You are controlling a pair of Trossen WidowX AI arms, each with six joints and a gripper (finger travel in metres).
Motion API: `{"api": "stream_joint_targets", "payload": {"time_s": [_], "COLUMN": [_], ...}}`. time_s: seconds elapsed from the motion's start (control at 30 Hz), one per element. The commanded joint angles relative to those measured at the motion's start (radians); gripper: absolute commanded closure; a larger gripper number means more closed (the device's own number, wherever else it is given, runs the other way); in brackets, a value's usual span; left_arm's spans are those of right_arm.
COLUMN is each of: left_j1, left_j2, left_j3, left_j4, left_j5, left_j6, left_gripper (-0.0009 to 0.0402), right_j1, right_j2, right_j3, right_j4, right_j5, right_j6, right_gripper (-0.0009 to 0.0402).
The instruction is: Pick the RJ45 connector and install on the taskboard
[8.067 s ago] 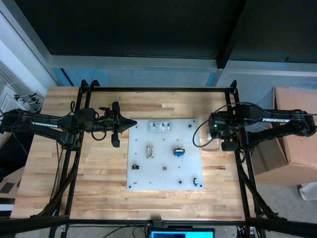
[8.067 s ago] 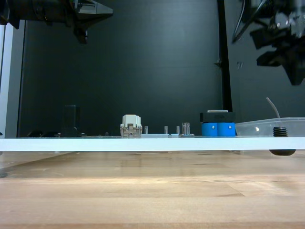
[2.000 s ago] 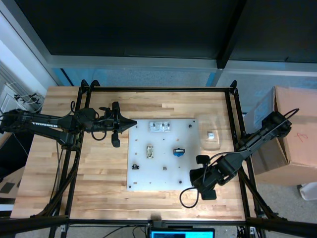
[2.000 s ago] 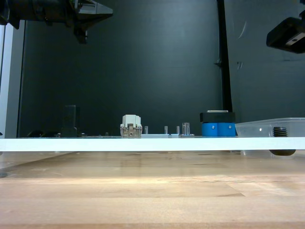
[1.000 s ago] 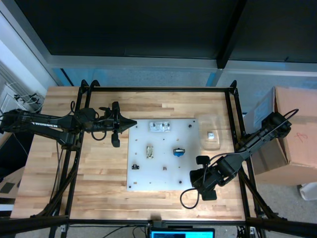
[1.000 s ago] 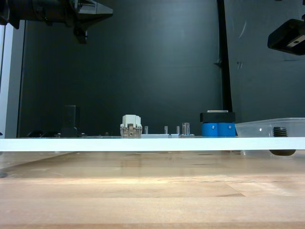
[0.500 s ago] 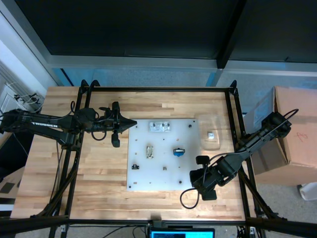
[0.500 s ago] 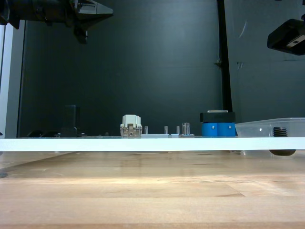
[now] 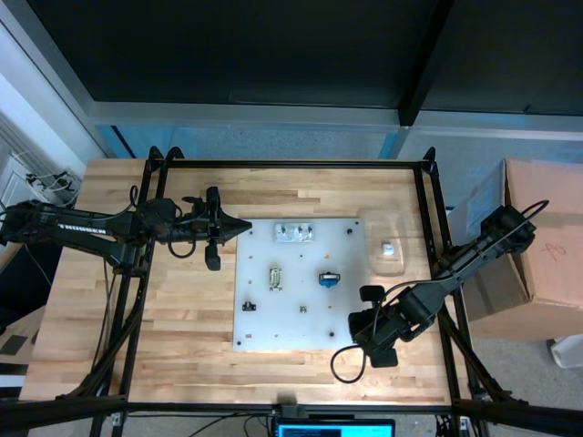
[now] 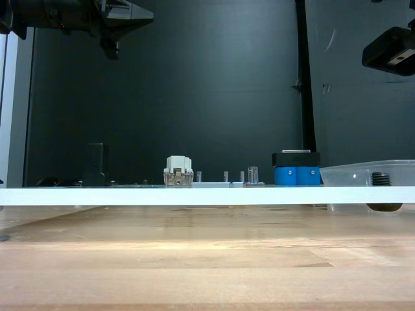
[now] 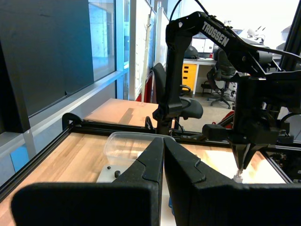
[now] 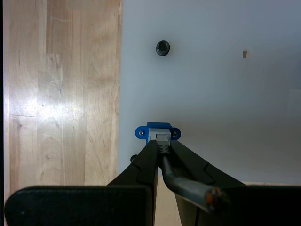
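Observation:
The clear RJ45 connector [image 12: 160, 136] stands plug-first in the blue socket [image 12: 140, 133] at the front right corner of the white taskboard [image 9: 273, 330]. How deep it sits I cannot tell. My right gripper [image 12: 161, 144] is shut on it from above, and its grey cable [image 12: 181, 184] runs back between the fingers. The high view shows the right gripper [image 9: 363, 330] over that corner, hiding the socket. My left gripper [image 9: 239, 225] hovers shut and holding nothing, high by the board's far left edge. The left wrist view also catches the right gripper [image 11: 241, 165] pointing straight down.
A clear plastic tray [image 9: 398, 261] with a small white part [image 9: 388, 247] lies right of the board. On the board stand a beige connector [image 10: 178, 173], a blue and black block [image 10: 297, 168] and small posts. A black frame rail [image 9: 291, 165] surrounds the table.
Since 8.1 s ago my right arm has moved from beside the tray to the board's front right corner. Over the last two seconds nothing visibly moves. The left arm has stayed still.

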Motion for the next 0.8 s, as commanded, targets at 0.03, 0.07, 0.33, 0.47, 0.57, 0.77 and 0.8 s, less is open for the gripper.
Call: {"api": "stream_joint_targets", "payload": {"time_s": [0.03,0.07,0.33,0.47,0.57,0.77,0.8], "left_j1": [0.000,0.000,0.000,0.000,0.000,0.000,0.000], "left_j2": [0.000,0.000,0.000,0.000,0.000,0.000,0.000], "left_j3": [0.000,0.000,0.000,0.000,0.000,0.000,0.000], "left_j4": [0.000,0.000,0.000,0.000,0.000,0.000,0.000], "left_j5": [0.000,0.000,0.000,0.000,0.000,0.000,0.000], "left_j6": [0.000,0.000,0.000,0.000,0.000,0.000,0.000], "left_gripper": [0.0393,0.0393,0.0393,0.0393,0.0393,0.0393,0.0393], "right_j1": [0.001,0.001,0.003,0.003,0.004,0.003,0.003], "right_j2": [-0.001,-0.001,0.009,0.022,0.022,0.019,0.018], "right_j3": [-0.005,-0.008,-0.037,-0.053,-0.064,-0.065,-0.065], "right_j4": [0.001,0.004,0.036,0.045,0.072,0.073,0.073], "right_j5": [0.000,0.000,0.000,0.000,0.000,0.000,0.000], "right_j6": [0.000,0.000,-0.006,-0.008,-0.008,-0.007,-0.007], "right_gripper": [0.0393,0.0393,0.0393,0.0393,0.0393,0.0393,0.0393]}}
